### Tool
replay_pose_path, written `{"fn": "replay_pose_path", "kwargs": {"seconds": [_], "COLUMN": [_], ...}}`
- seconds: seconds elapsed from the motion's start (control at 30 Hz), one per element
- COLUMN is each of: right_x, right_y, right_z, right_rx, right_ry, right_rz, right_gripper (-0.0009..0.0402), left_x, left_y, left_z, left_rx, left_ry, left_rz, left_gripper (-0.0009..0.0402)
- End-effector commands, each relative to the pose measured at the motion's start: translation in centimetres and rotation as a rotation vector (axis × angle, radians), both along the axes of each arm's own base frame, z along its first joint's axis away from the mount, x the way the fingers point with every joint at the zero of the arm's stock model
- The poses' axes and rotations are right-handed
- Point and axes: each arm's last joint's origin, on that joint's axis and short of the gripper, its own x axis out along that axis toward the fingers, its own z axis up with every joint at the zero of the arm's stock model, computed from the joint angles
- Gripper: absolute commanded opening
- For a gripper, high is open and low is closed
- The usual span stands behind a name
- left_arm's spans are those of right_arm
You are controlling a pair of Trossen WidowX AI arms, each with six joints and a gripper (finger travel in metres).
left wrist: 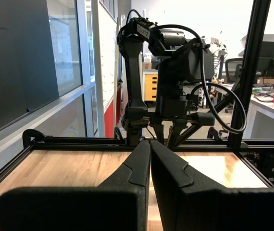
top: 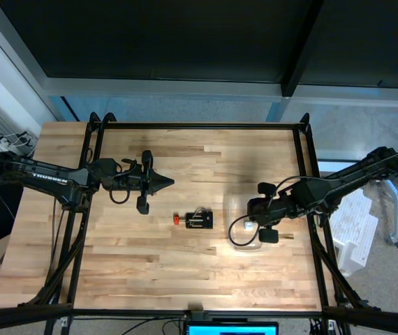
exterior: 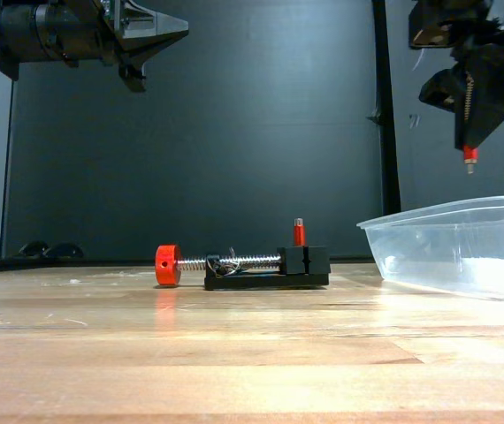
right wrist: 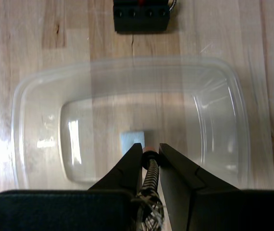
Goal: Pick the RCA connector and install on taskboard
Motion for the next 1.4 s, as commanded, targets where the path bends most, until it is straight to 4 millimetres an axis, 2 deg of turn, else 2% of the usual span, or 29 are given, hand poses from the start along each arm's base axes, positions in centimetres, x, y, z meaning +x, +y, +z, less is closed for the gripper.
{"fn": "replay_pose_path", "kwargs": {"seconds": [0.03,0.6,1.4], "right_x": [1.1,7.9,14.0], "right_y": [-0.1,-0.6,-0.4], "right_z": [0.1,0.0,-1.5], "right_rx": [0.003,0.011,-0.013], "right_ry": [-0.009,-0.029,-0.022], "right_rz": [-0.018,-0.053,-0.038], "right_gripper": [0.0002,0.0002,0.0002], "left_x": [0.0,0.0,0.0], "left_y": [0.0,0.0,0.0], "left_z": [0.0,0.0,0.0], "left_rx": [0.000,0.000,0.000], "left_ry": [-0.001,0.000,0.000], "left_rz": [0.000,0.000,0.000], "left_gripper": [0.0000,0.0000,0.0000]}}
